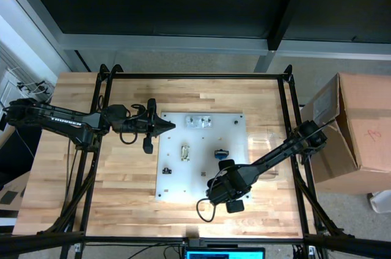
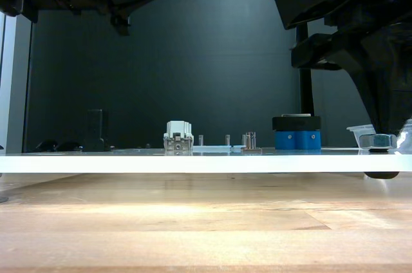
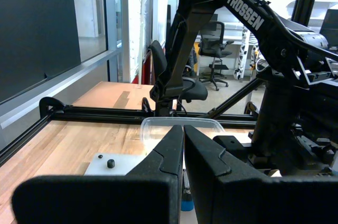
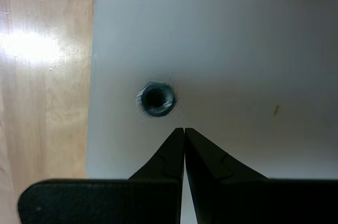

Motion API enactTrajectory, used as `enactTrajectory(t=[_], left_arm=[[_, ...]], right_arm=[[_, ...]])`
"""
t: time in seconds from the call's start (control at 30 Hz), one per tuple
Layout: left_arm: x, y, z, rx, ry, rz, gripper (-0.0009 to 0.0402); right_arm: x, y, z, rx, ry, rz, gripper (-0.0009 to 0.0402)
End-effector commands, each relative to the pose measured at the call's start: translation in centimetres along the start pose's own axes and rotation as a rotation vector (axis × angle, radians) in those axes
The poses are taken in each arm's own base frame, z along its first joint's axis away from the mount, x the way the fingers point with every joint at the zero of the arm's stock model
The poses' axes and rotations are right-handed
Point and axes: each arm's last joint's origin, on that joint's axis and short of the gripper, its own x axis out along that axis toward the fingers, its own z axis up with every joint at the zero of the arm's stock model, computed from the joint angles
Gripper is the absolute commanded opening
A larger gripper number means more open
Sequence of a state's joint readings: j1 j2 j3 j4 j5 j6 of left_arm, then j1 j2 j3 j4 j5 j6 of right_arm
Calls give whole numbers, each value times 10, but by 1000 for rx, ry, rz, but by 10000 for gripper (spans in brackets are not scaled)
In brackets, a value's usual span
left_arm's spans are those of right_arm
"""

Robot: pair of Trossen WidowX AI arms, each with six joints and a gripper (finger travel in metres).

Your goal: Pick the M12 nut and place it on its threads and fasten

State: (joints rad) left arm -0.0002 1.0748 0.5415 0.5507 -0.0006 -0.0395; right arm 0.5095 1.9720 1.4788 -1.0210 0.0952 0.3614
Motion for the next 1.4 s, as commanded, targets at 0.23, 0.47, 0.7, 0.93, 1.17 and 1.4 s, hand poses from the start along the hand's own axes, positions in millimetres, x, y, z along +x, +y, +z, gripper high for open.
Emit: enactTrajectory(t=[0.23, 0.47, 0.7, 0.93, 1.17, 1.4], left_arm=[[0, 0, 0, 0, 2, 0, 0], [0, 0, 0, 0, 1, 0, 0], [0, 0, 0, 0, 3, 1, 0], [0, 0, 0, 0, 4, 0, 0], [0, 0, -1, 0, 4, 0, 0], [0, 0, -1, 0, 5, 0, 0]], right_arm=[[1, 1, 6, 6, -57, 1, 0], [5, 5, 6, -1, -16, 93, 0], [0, 7, -1, 5, 73, 200, 0], [-2, 2, 0, 52, 17, 65, 0], [-3, 1, 3, 54, -34, -8, 0], [0, 2, 4, 54, -53, 0, 0]])
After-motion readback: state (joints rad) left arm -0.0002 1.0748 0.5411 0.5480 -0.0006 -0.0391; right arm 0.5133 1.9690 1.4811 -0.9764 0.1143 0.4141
